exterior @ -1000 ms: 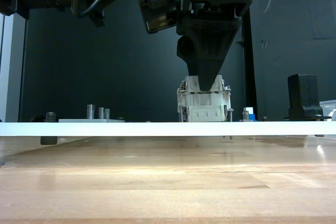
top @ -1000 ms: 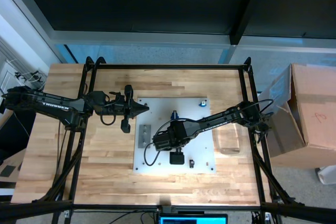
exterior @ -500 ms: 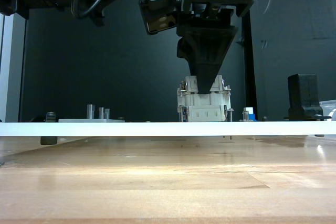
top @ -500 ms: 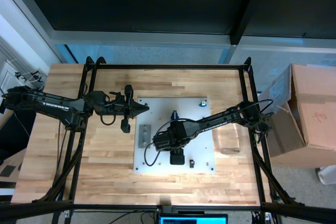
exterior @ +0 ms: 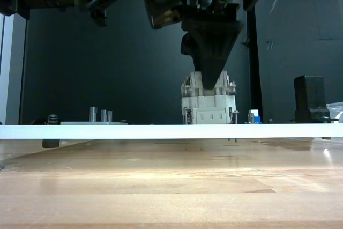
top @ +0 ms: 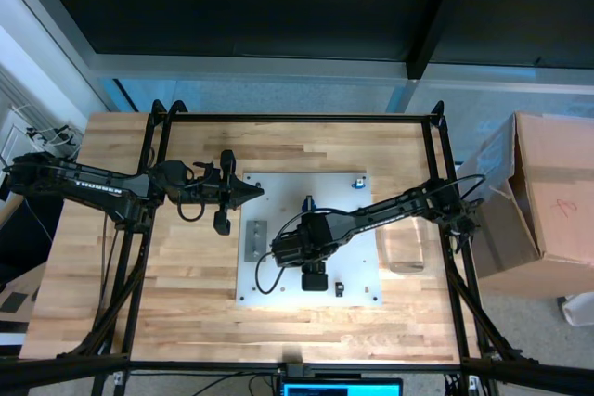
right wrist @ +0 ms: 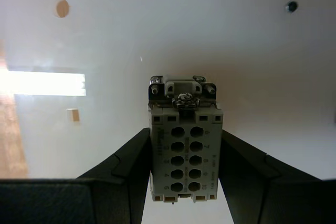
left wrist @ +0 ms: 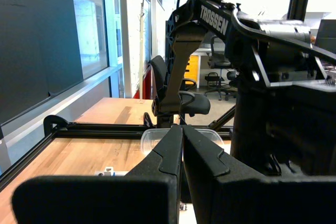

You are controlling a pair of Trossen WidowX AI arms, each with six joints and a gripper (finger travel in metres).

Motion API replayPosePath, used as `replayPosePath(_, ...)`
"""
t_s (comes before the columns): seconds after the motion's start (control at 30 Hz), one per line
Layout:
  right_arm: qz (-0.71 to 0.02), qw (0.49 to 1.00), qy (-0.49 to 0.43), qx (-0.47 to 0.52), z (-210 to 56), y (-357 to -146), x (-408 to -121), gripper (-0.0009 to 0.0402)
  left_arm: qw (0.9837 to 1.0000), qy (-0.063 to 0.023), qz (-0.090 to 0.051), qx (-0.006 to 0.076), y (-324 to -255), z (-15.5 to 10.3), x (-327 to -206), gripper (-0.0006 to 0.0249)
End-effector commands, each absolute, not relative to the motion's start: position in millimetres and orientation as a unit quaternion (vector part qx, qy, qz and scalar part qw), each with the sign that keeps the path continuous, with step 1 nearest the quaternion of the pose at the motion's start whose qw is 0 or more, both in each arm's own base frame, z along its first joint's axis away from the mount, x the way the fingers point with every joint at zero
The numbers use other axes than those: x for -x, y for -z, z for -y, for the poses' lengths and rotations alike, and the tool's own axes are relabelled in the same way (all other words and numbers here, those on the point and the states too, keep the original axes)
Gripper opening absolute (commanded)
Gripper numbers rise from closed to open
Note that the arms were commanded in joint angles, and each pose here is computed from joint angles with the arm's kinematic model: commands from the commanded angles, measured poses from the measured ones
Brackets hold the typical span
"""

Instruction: Remove the HAN10E connector from the taskboard and place in the container

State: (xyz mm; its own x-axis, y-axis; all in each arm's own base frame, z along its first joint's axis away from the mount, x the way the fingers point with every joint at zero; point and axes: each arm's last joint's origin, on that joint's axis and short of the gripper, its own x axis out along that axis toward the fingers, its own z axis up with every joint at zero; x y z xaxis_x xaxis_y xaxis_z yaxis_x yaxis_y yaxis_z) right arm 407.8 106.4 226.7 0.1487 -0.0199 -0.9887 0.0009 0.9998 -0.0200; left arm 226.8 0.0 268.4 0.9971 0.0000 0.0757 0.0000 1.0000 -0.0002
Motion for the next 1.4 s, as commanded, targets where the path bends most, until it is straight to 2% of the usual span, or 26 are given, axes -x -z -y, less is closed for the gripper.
replayPosePath(0.03, -0.645, 0.764, 0.006, 0.007, -105.6, -234.8, -405.5, 0.0006, 0.9993, -0.0002, 0.038, -0.0001, -268.6, 0.0, -226.8, 0.0)
replayPosePath(0.4, -0.607, 0.795, -0.001, -0.004, -101.2, -276.5, -393.9, 0.0004, 0.9993, -0.0002, 0.038, -0.0001, -268.6, 0.0, -226.8, 0.0)
replayPosePath(0.5, -0.603, 0.798, -0.001, -0.006, -100.4, -281.9, -390.9, 0.0004, 0.9993, -0.0002, 0.038, -0.0001, -268.5, 0.0, -226.9, 0.0)
replayPosePath(1.0, -0.613, 0.79, 0.011, -0.018, -99.4, -283.3, -387.0, 0.0004, 0.9993, 0.0, 0.038, -0.0001, -268.6, 0.0, -226.8, 0.0)
replayPosePath(1.17, -0.614, 0.789, 0.021, -0.028, -96.3, -288.8, -376.2, 0.0004, 0.9993, -0.0002, 0.038, -0.0001, -268.6, 0.0, -226.8, 0.0)
replayPosePath(1.4, -0.618, 0.785, 0.034, -0.043, -89.2, -285.8, -348.4, 0.0004, 0.9993, -0.0002, 0.038, -0.0001, -268.5, 0.0, -226.9, 0.0)
